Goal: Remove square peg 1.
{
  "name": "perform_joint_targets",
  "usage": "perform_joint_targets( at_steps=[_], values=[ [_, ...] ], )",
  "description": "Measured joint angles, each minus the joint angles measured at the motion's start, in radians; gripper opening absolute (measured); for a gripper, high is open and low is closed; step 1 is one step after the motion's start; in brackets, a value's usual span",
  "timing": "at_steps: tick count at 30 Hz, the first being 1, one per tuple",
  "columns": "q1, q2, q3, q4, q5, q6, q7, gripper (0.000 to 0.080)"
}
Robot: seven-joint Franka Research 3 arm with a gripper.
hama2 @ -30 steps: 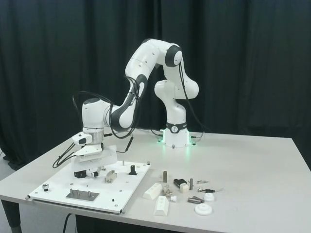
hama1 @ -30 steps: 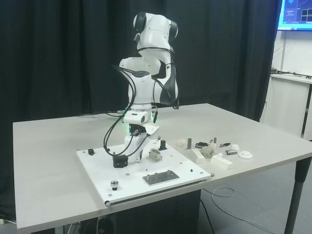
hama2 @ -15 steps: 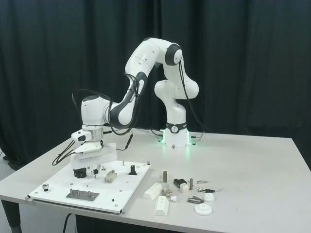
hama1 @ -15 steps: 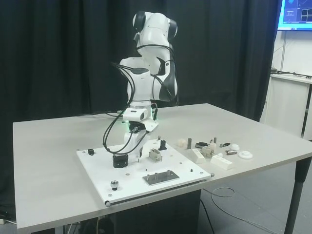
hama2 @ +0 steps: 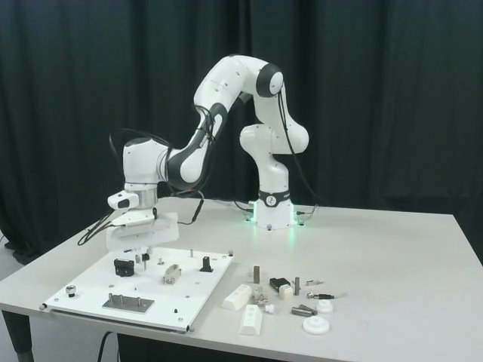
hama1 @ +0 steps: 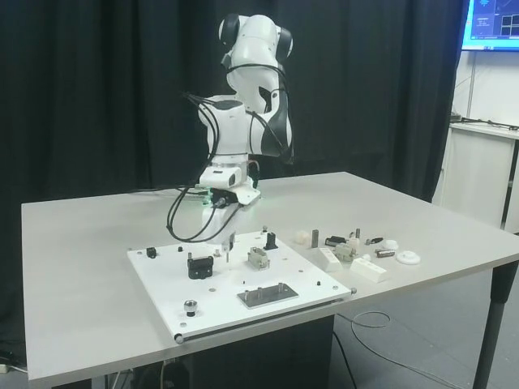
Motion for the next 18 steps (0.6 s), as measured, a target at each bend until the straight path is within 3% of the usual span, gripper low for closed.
perform_joint_targets(
  at_steps=[9,18],
  values=[
    [0.017,-0.051,-0.022,-0.001,-0.020,-0.047,0.009,0.0021],
    [0.027,-0.071,-0.031,-0.001,-0.051,-0.060,0.032,0.0021]
  ],
)
